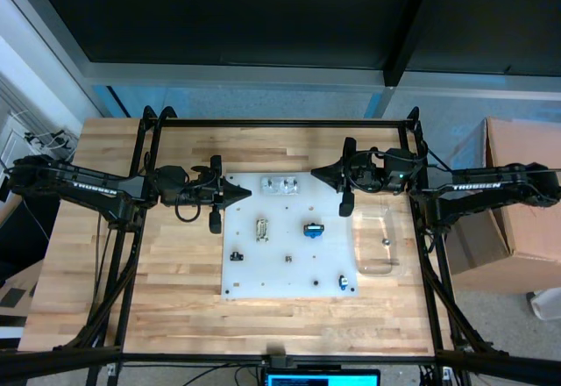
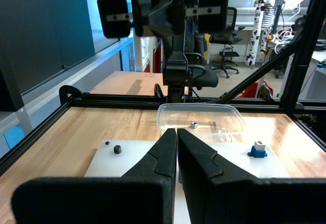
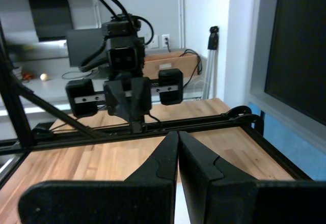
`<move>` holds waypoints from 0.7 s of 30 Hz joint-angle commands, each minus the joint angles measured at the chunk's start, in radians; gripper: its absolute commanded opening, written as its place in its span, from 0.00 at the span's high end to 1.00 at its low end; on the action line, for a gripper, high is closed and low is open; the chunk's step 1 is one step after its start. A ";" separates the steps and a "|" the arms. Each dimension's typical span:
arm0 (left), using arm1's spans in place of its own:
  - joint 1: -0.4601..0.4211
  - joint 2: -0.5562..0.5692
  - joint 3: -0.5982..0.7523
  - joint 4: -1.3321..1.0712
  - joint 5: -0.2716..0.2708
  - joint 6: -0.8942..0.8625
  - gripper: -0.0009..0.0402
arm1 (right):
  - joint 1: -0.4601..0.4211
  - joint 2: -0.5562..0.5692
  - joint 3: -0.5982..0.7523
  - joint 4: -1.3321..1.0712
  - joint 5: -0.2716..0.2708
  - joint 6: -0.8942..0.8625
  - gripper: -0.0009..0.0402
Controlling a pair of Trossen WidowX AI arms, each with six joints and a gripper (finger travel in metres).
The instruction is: Unfasten the M12 nut and place it in the container
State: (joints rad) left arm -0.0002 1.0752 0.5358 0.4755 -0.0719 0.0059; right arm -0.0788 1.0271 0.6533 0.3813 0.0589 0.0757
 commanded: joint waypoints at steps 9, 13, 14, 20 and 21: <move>0.000 0.000 0.000 0.000 0.000 0.000 0.98 | 0.009 0.003 -0.058 0.051 -0.053 -0.006 0.98; 0.000 0.000 0.000 0.000 0.000 0.000 0.98 | 0.009 0.003 -0.058 0.061 -0.051 -0.014 0.98; 0.000 0.000 0.000 0.000 0.000 0.000 0.98 | 0.009 0.003 -0.058 0.066 -0.050 -0.014 0.98; 0.001 0.000 0.000 0.001 -0.030 0.003 0.98 | 0.023 0.039 -0.058 0.127 -0.053 -0.002 0.98; 0.001 0.000 0.000 0.002 -0.055 0.003 0.98 | 0.028 0.047 -0.058 0.134 -0.053 -0.002 0.98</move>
State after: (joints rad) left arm -0.0002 1.0752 0.5358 0.4759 -0.0971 0.0082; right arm -0.0570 1.0641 0.5953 0.5072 0.0063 0.0708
